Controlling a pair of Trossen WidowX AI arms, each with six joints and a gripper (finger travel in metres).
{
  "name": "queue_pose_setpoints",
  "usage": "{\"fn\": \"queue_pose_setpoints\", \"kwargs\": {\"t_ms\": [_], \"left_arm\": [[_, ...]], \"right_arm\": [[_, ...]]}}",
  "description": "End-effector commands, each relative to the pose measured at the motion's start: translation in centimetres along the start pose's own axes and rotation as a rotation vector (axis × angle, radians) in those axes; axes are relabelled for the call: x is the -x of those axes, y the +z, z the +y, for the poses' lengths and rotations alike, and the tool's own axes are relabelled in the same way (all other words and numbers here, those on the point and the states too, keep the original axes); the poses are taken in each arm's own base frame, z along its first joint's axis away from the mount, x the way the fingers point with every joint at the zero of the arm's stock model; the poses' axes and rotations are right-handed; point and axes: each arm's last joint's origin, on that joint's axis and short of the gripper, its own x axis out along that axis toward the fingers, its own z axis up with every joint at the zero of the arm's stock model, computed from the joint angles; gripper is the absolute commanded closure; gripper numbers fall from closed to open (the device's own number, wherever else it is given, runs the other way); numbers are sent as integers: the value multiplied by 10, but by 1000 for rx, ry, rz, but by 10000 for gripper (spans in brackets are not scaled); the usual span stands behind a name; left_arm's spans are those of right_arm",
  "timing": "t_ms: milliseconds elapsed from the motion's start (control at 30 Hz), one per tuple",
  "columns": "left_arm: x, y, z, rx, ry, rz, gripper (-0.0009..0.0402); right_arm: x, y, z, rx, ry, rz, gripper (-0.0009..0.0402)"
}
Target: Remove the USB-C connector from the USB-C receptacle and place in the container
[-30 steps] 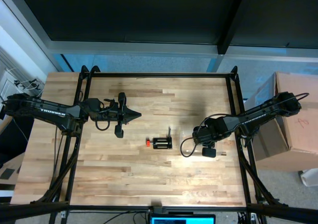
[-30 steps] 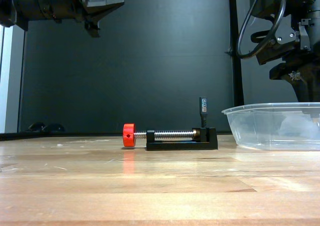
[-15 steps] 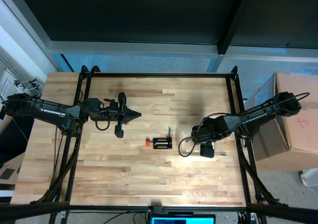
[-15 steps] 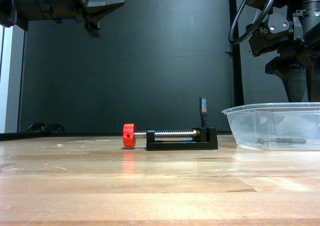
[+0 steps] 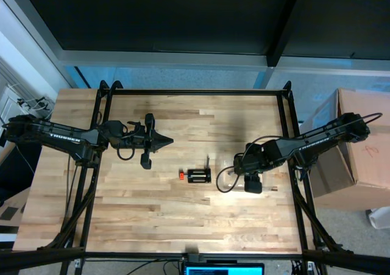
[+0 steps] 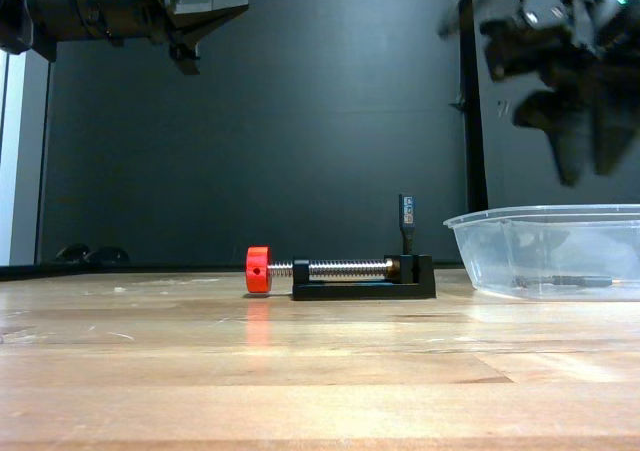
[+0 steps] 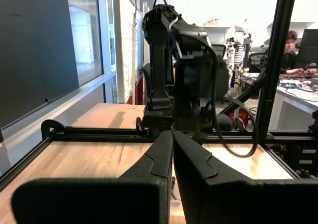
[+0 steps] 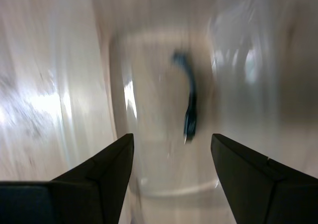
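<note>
The USB-C connector is a short dark cable piece lying free on the floor of the clear plastic container, also visible as a dark strip through the wall. My right gripper hangs open above it with nothing between its fingers, over the container in the high view. The USB-C receptacle stands upright in a black clamp, apart from the connector. My left gripper is shut and held high over the table's left half, holding nothing.
The black clamp with a red knob sits mid-table, just left of the container. A black frame runs round the table. A cardboard box stands beyond the right edge.
The right gripper has risen above the container and shifted slightly left. The connector, not seen lying there one second ago, now rests on the container floor. The left arm has not moved.
</note>
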Motion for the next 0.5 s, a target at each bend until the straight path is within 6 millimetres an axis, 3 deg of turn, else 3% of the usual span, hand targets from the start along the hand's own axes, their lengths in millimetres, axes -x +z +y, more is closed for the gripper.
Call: {"fn": "queue_pose_setpoints", "kwargs": {"t_ms": [33, 500], "left_arm": [[0, 0, 0, 0, 0, 0, 393], [0, 0, 0, 0, 0, 0, 393]], "right_arm": [[12, 12, -7, 13, -14, -72, 208], [71, 46, -44, -2, 31, -675, 359]]}}
